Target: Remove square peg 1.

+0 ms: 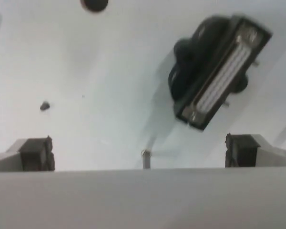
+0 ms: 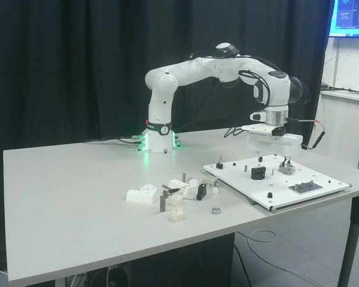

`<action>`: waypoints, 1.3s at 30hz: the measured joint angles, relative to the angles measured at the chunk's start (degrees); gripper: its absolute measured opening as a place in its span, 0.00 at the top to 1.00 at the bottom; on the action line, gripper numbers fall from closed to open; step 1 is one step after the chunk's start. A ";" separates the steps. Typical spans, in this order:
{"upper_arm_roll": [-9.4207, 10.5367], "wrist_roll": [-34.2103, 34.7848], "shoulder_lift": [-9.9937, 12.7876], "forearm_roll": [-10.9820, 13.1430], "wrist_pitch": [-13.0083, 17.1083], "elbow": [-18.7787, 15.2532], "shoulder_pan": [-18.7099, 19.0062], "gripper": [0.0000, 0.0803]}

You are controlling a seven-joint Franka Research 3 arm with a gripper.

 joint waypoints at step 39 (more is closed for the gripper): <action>5.27 9.08 -0.34 -3.38 9.72 -3.62 6.52 0.00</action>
